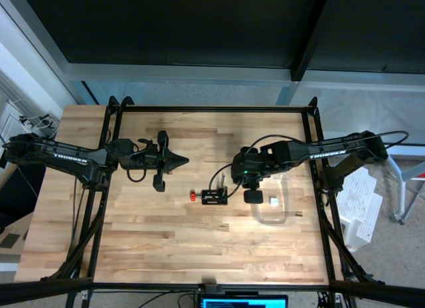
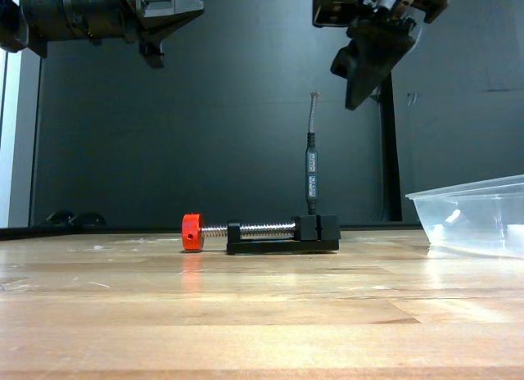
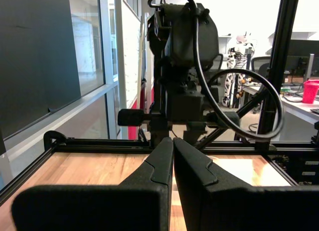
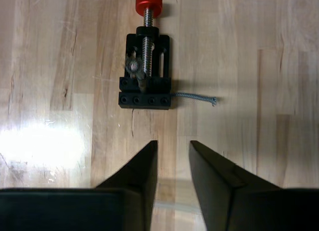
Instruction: Remove the USB-C connector from taskboard and place in the container
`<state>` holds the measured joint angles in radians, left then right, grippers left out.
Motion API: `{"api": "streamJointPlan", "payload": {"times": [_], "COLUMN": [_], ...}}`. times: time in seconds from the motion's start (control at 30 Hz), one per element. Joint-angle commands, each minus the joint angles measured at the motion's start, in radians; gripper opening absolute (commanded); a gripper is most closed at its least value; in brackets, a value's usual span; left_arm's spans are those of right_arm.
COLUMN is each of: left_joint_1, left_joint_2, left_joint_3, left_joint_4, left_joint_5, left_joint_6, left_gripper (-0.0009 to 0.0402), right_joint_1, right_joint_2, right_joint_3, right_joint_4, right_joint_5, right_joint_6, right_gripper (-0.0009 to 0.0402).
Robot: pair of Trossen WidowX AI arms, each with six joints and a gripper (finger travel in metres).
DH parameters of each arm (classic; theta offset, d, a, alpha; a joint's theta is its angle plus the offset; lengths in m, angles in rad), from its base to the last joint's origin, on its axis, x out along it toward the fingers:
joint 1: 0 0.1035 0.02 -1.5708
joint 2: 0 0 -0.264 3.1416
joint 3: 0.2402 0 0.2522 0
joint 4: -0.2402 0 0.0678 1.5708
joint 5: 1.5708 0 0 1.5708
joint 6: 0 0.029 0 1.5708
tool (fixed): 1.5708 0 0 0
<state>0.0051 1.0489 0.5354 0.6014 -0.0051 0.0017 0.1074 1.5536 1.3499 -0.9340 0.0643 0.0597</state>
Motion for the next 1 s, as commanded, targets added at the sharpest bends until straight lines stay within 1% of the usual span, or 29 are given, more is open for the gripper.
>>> {"api": "streamJointPlan", "payload": {"times": [0.03,0.17,0.23,0.27,0.47,0.7,0.77,0.87,1.0], "left_joint_1": [0.000,0.000,0.000,0.000,0.000,0.000,0.000,0.000,0.000], "left_joint_2": [0.000,0.000,0.000,0.000,0.000,0.000,0.000,0.000,0.000], "left_joint_3": [0.000,0.000,0.000,0.000,0.000,0.000,0.000,0.000,0.000], "left_joint_4": [0.000,0.000,0.000,0.000,0.000,0.000,0.000,0.000,0.000], "left_joint_5": [0.001,0.000,0.001,0.000,0.001,0.000,0.001,0.001,0.000], "left_joint_6": [0.000,0.000,0.000,0.000,0.000,0.000,0.000,0.000,0.000], "left_gripper": [0.0000,0.0000,0.0000,0.0000,0.0000,0.0000,0.0000,0.0000,0.0000], "right_joint_1": [0.007,0.014,0.020,0.025,0.044,0.050,0.050,0.050,0.050], "right_joint_2": [0.030,0.064,0.077,0.078,0.105,0.153,0.161,0.178,0.201], "right_joint_3": [0.018,0.035,0.037,0.035,0.033,0.049,0.047,0.048,0.048], "right_joint_4": [0.004,0.005,0.018,0.025,0.053,0.092,0.105,0.123,0.142], "right_joint_5": [0.000,0.000,0.016,0.023,0.023,0.023,0.029,0.047,0.044], "right_joint_6": [0.011,0.016,0.023,0.030,0.046,0.056,0.056,0.055,0.058], "right_gripper": [0.0129,0.0156,0.0161,0.0162,0.0161,0.0161,0.0161,0.0161,0.0161]}}
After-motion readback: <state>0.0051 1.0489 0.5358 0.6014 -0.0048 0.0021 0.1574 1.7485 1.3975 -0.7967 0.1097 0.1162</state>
